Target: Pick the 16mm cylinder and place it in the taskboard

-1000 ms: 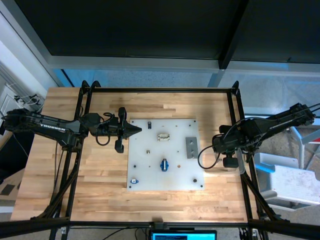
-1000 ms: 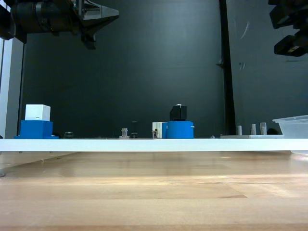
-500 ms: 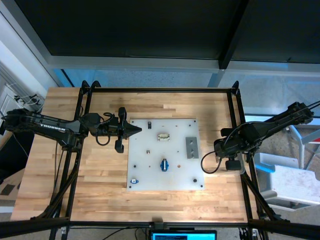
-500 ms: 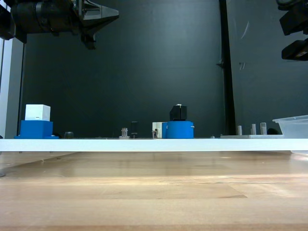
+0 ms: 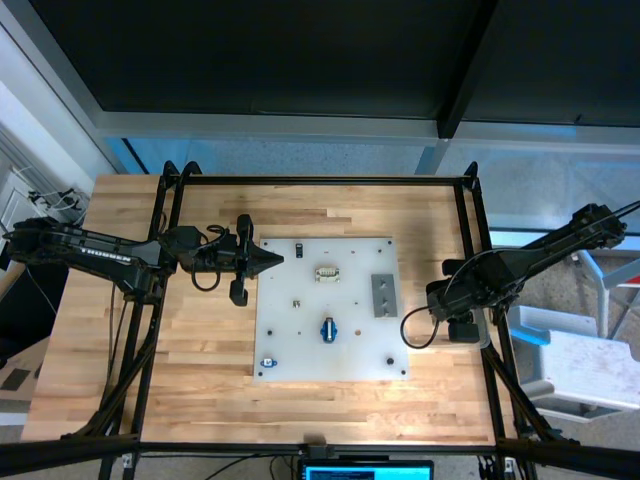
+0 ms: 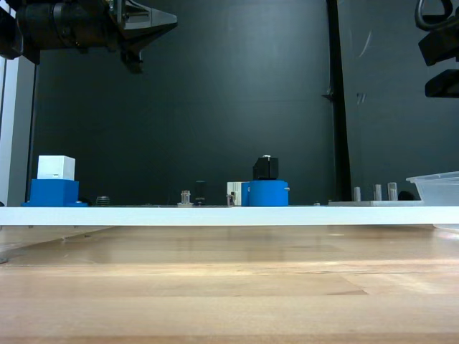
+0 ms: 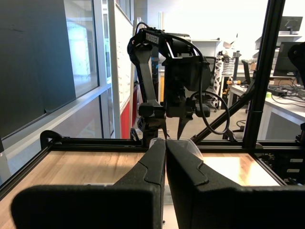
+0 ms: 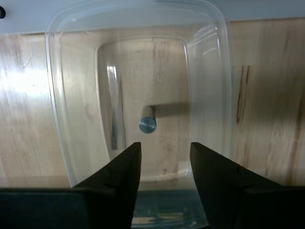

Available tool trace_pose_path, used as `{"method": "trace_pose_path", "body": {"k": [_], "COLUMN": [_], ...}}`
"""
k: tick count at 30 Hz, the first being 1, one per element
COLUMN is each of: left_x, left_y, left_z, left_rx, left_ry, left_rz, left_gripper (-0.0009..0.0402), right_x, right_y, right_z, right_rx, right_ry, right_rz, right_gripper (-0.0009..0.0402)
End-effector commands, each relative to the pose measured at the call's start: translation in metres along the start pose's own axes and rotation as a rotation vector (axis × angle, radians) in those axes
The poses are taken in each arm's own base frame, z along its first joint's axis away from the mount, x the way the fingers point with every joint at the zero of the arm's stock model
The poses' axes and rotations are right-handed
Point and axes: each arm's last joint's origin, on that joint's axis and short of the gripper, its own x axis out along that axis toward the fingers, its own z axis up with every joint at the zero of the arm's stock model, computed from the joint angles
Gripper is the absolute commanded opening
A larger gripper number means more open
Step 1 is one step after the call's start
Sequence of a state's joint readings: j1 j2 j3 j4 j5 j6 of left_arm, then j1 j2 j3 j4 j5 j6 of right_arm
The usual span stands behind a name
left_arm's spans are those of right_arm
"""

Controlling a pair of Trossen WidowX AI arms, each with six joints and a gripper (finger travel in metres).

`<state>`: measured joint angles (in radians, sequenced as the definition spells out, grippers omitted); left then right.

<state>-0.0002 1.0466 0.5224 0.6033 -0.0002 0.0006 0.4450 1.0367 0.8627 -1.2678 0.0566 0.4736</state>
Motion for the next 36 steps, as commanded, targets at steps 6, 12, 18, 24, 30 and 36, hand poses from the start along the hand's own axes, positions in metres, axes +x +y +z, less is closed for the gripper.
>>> {"method": "trace_pose_path", "body": {"k": [6,12,18,24,30,36], "left_x": [0.0,0.0,0.0,0.0,0.0,0.0], "left_y": [0.0,0.0,0.0,0.0,0.0,0.0], "left_z": [0.0,0.0,0.0,0.0,0.0,0.0], "left_rx": [0.0,0.0,0.0,0.0,0.0,0.0], "left_ry": [0.0,0.0,0.0,0.0,0.0,0.0], "left_rz": [0.0,0.0,0.0,0.0,0.0,0.0], "left_gripper": [0.0,0.0,0.0,0.0,0.0,0.0], "right_x": [0.015,0.023,0.03,0.037,0.044,0.054], "right_y": [0.003,0.008,0.009,0.012,0.013,0.013], "right_z": [-0.003,-0.006,-0.008,-0.007,-0.005,-0.007], "right_rx": [0.047,0.048,0.056,0.048,0.071,0.105], "right_ry": [0.003,0.007,0.004,0.023,0.028,0.015], "right_rz": [0.0,0.003,0.003,-0.011,-0.013,-0.004], "right_gripper": [0.0182,0.0183,0.0183,0.0183,0.0183,0.0183]}}
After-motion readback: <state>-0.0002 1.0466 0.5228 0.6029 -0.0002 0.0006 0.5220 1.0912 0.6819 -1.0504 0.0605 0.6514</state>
